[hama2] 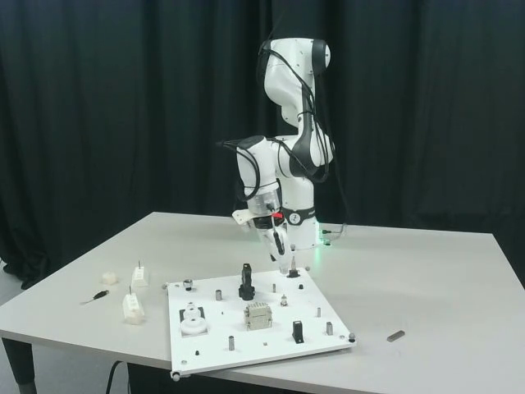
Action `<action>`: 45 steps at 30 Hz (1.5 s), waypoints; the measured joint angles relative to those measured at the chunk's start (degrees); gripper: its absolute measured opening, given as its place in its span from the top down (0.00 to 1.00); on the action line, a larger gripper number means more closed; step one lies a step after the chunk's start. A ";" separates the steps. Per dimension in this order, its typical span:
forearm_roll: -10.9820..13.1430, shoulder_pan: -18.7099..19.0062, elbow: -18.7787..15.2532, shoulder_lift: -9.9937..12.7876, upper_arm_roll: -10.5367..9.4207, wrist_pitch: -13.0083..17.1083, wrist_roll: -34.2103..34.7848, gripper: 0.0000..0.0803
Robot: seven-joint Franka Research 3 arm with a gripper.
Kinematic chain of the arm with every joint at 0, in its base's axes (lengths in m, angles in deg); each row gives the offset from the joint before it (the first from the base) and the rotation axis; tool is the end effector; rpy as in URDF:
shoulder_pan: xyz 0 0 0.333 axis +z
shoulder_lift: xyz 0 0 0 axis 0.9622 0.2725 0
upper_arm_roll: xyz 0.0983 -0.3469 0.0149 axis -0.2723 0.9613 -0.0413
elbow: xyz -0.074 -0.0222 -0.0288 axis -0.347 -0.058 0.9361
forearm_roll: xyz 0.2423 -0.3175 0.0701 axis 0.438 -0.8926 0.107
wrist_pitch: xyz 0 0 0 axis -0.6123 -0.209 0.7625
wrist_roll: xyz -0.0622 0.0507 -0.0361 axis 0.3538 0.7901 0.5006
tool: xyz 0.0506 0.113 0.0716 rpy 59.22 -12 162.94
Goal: Pick square peg 1.
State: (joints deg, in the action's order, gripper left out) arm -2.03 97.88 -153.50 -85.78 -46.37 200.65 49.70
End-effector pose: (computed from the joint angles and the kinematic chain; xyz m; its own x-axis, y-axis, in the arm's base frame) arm 0.4712 0.0110 0.2693 -0.2756 -0.9466 -0.1676 -0.9603 0.2635 0.0913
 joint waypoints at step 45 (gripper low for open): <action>-18.84 -3.44 7.11 -4.51 4.71 -9.22 -0.52 0.00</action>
State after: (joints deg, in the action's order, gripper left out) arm -20.87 94.44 -146.38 -90.29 -41.66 191.42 49.18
